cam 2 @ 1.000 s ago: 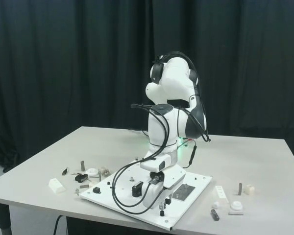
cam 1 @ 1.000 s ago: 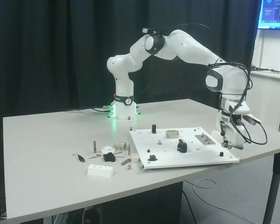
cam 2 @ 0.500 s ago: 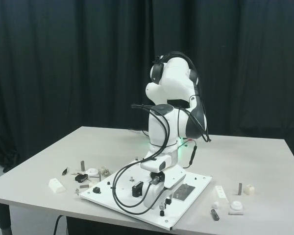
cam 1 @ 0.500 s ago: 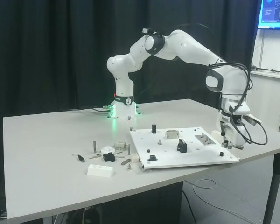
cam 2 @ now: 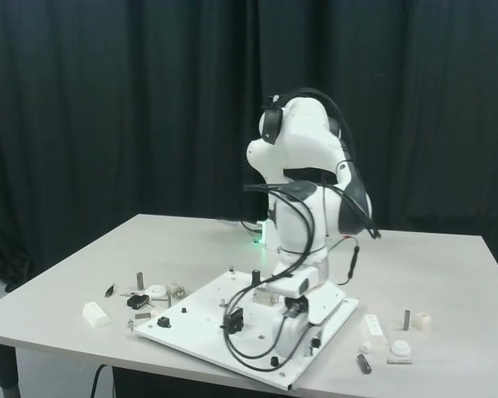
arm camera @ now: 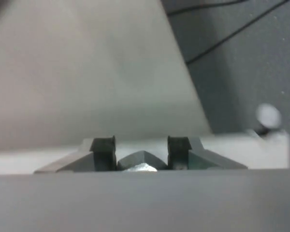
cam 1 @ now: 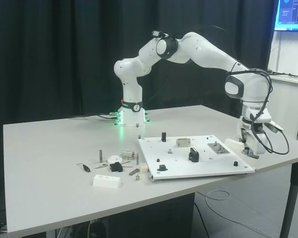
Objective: Place bolt 4.
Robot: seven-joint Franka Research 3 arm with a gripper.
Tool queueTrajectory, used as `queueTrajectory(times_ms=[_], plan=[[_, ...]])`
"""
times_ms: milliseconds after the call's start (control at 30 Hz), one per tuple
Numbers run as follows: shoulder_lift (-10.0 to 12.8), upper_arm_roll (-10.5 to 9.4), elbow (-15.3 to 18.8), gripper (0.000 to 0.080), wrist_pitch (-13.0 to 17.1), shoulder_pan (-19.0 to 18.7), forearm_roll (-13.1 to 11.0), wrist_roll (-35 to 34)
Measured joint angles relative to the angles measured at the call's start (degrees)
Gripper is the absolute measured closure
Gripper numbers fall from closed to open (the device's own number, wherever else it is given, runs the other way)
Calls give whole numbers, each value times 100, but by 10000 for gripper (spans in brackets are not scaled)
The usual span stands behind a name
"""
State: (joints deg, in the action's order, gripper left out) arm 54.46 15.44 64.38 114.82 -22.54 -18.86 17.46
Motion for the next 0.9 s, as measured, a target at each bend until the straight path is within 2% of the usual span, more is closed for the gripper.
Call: queueTrajectory(times_ms=[367,900], plan=[[37,-6,44,575,-29,-437,33,-429],[180,10,107,576,204,-728,403,-1583]])
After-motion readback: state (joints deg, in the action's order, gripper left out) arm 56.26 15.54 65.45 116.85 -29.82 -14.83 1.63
